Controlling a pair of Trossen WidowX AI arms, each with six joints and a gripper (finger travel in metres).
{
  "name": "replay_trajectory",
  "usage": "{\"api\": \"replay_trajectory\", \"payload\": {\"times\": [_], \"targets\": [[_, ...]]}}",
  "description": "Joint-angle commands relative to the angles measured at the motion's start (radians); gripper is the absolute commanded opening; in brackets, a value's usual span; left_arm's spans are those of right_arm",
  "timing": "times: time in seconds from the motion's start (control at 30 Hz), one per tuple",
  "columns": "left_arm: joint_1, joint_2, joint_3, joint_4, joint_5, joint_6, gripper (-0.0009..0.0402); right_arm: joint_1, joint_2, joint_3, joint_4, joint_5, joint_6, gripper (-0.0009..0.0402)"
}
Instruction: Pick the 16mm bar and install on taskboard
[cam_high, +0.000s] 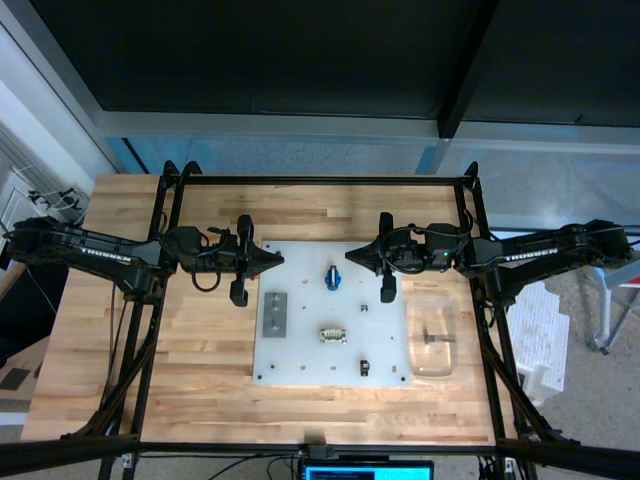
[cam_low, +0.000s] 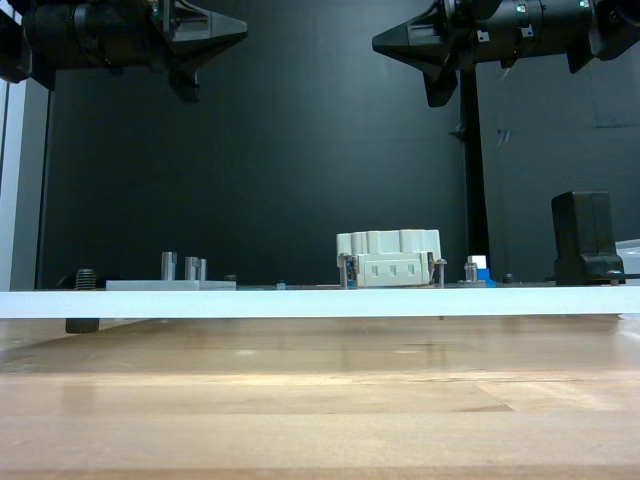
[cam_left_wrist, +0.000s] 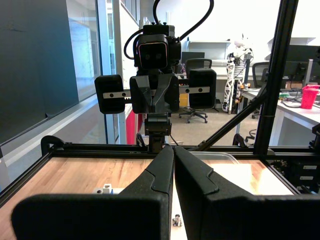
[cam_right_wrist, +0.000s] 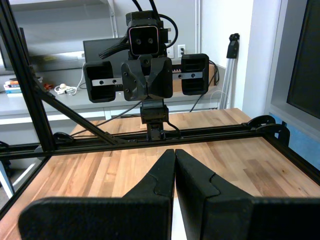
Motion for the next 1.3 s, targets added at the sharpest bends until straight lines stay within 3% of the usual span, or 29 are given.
{"api": "replay_trajectory", "payload": {"times": [0.03, 0.47, 0.67, 1.3], "targets": [[0.000, 0.000, 0.000, 0.000, 0.000, 0.000, 0.0000, 0.000, 0.000, 0.000, 0.066, -0.053, -0.019, 0.0000], [0.000, 0.000, 0.000, 0.000, 0.000, 0.000, 0.0000, 0.000, 0.000, 0.000, 0.066, -0.053, -0.016, 0.0000], [0.000, 0.000, 0.000, 0.000, 0.000, 0.000, 0.0000, 0.000, -0.009, 0.001, 0.038, -0.045, 0.039, 0.0000], [0.000, 0.000, 0.000, 0.000, 0.000, 0.000, 0.0000, 0.036, -0.013, 0.382, -0.983, -0.045, 0.050, 0.0000]]}}
